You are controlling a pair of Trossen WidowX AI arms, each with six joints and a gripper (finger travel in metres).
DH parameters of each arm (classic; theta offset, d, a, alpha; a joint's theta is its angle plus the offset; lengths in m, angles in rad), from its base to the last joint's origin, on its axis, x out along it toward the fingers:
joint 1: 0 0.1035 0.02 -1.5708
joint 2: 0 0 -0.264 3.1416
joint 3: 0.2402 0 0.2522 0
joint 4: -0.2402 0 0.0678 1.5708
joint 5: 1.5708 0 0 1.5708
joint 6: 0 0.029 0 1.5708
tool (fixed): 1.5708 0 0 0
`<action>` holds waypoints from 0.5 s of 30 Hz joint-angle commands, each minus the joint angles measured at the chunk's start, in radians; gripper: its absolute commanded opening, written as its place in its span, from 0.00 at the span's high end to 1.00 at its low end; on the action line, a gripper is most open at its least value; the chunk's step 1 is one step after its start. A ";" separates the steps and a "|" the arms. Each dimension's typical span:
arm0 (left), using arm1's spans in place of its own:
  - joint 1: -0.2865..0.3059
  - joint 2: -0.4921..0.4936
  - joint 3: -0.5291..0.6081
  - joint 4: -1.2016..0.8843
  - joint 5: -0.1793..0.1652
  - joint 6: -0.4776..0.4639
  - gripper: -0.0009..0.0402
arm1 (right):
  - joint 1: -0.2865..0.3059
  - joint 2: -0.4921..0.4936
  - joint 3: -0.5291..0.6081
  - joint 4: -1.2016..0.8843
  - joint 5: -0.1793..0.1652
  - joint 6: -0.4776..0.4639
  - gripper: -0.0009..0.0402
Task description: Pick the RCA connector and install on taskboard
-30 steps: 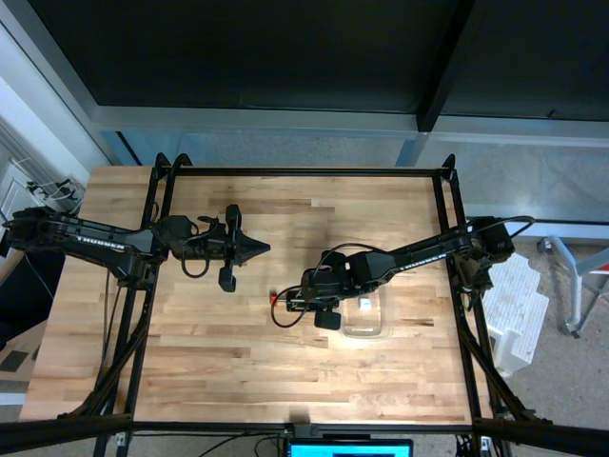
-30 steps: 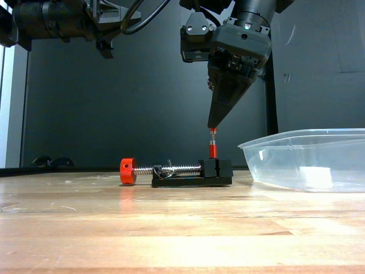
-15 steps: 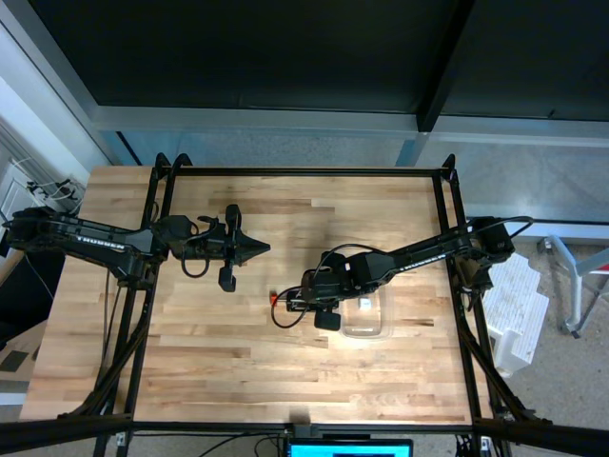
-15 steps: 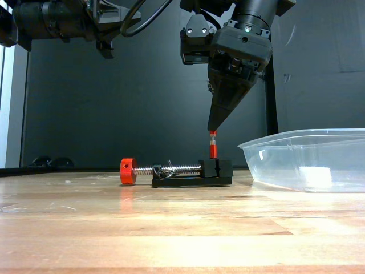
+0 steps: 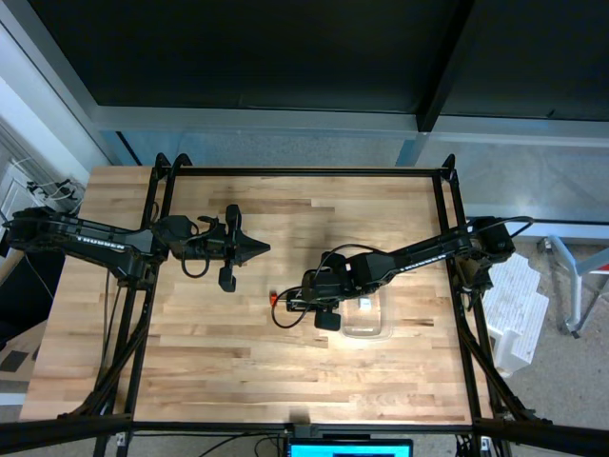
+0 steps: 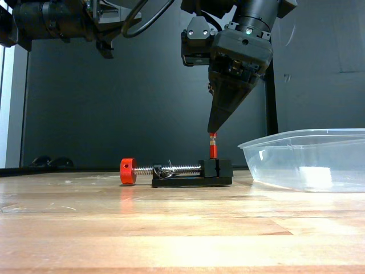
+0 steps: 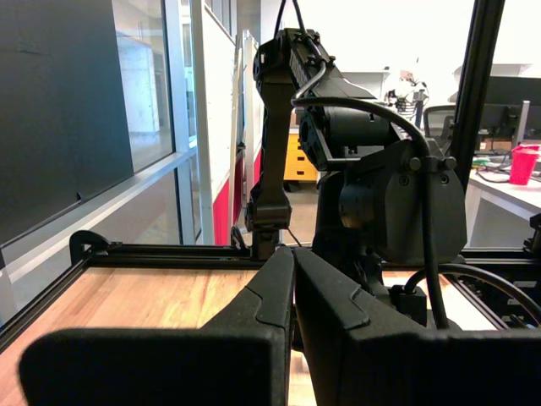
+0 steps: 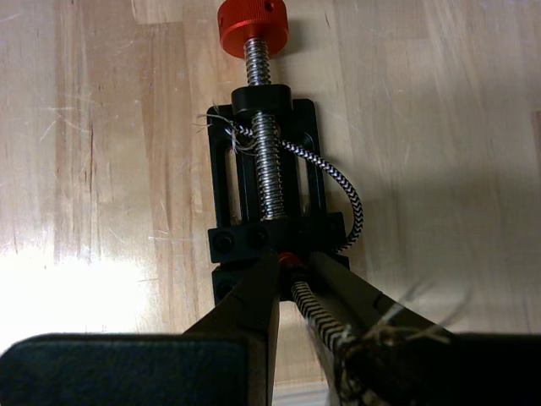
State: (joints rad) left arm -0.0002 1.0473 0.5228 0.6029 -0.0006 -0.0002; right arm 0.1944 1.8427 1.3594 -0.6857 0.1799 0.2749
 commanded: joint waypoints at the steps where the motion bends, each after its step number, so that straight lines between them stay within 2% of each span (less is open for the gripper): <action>1: 0.000 0.000 0.000 0.000 0.000 0.000 0.98 | 0.000 0.000 -0.007 0.009 0.001 0.000 0.97; 15: 0.000 0.000 0.000 0.000 0.000 0.000 0.98 | 0.000 0.000 -0.068 0.071 0.002 0.000 0.97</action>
State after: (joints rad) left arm -0.0002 1.0470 0.5228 0.6029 -0.0006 -0.0002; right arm 0.1944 1.8389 1.2942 -0.6071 0.1829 0.2749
